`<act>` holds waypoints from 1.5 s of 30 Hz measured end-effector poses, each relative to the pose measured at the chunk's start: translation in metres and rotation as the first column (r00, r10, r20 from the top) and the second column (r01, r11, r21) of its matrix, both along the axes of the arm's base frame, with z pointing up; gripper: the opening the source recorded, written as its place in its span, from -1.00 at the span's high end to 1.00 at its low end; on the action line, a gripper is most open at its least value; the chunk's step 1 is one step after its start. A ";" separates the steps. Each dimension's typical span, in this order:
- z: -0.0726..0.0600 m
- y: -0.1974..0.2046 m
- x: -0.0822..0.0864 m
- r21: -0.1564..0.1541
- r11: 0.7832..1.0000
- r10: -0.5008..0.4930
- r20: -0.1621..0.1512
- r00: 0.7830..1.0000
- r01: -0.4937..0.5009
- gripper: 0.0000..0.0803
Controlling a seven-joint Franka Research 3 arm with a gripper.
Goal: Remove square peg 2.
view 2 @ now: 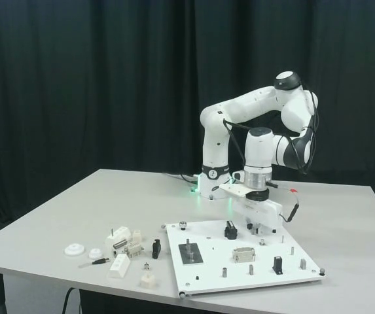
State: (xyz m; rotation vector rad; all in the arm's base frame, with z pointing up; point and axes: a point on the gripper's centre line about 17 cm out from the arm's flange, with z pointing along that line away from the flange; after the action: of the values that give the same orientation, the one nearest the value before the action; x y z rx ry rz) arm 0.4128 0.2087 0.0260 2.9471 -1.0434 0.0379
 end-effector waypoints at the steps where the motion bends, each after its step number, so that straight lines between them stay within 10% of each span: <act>1: 0.000 0.000 0.000 0.000 1.000 0.000 0.000 1.000 0.000 0.15; 7: -0.001 -0.002 0.000 -0.002 1.000 -0.003 0.000 1.000 0.003 0.15; 8: -0.001 -0.002 0.000 -0.002 1.000 -0.004 0.000 1.000 0.004 0.64; 13: -0.001 -0.002 0.000 -0.002 1.000 -0.006 0.000 1.000 0.006 0.77; 45: 0.020 -0.002 0.000 0.029 0.999 -0.032 -0.004 0.999 0.033 0.77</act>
State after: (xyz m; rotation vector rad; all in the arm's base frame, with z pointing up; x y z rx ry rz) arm 0.4131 0.2066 0.0458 2.9541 -1.1005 0.0173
